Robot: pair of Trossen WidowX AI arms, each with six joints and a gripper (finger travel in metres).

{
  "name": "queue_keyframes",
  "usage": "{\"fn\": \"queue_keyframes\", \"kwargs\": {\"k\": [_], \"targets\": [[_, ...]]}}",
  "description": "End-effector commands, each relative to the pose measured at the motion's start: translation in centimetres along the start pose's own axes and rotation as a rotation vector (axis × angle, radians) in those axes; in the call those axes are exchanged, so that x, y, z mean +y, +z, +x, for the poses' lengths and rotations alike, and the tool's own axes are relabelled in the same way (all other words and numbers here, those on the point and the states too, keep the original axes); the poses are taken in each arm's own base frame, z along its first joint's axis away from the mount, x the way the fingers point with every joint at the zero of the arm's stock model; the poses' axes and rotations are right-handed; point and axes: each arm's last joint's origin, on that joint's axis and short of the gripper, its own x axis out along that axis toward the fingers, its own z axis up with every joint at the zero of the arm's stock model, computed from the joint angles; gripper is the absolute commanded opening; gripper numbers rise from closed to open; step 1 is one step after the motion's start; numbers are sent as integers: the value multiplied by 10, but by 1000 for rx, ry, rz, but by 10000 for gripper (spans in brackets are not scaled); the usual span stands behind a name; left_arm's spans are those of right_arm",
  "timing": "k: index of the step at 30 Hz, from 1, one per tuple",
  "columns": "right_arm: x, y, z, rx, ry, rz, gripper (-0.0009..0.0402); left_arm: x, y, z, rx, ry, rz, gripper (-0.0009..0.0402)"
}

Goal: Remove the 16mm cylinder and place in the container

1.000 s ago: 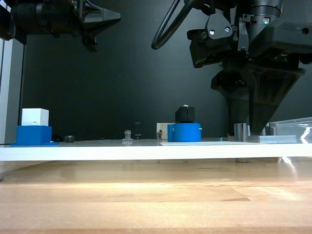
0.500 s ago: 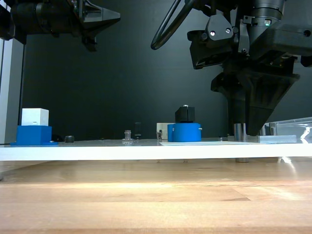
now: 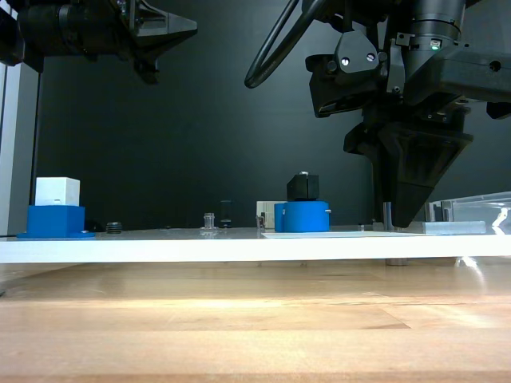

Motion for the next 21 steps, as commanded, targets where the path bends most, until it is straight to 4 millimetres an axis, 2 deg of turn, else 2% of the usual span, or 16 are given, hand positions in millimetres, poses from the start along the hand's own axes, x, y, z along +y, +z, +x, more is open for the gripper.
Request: {"fn": "queue_keyframes", "kwargs": {"k": [1,5,21], "targets": [[0,0,0,1,5,-2,24,0,0,0,0,0,0,0],[0,0,0,1,6,-2,-1,0,0,0,0,0,0,0],[-2,-1,-12,-26,17,2,7,0,0,0,0,0,0,0]]}}
